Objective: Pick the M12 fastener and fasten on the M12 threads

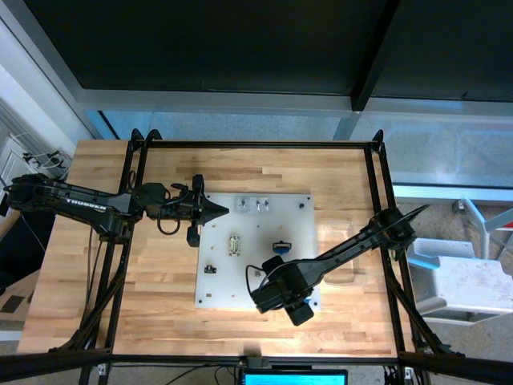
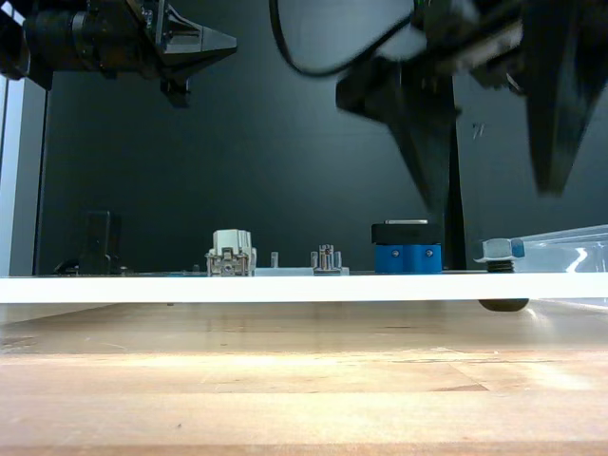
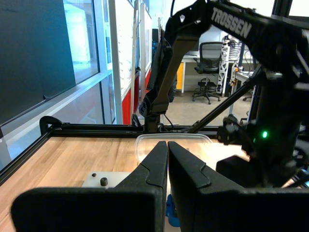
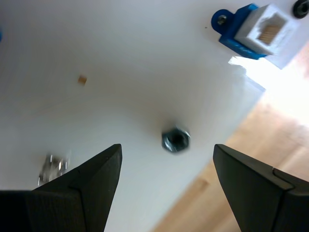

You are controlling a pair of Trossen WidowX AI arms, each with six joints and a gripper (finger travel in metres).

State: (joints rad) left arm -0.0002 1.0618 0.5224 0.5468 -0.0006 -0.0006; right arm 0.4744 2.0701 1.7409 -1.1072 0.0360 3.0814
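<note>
nut (image 4: pixel 175 139) on stud (image 2: pixel 499 267) — right gripper (image 4: pixel 167 146) above, left gripper (image 1: pixel 221 212) opposite edge (image 1: pixel 199 257)

The wooden table (image 1: pixel 160 321) carried a white board (image 1: pixel 228 289) at its middle, with a clear tray (image 2: pixel 570 249) just beside the board at 4 o'clock. Near the board's 5 o'clock corner, the M12 nut (image 2: pixel 499 251) sat on its stud (image 2: pixel 499 267).

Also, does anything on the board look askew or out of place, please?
Nothing stands out. The nut sits level on top of its stud, ribs showing beneath. The right gripper hangs open above it; the left gripper is shut, above the board's left edge.
</note>
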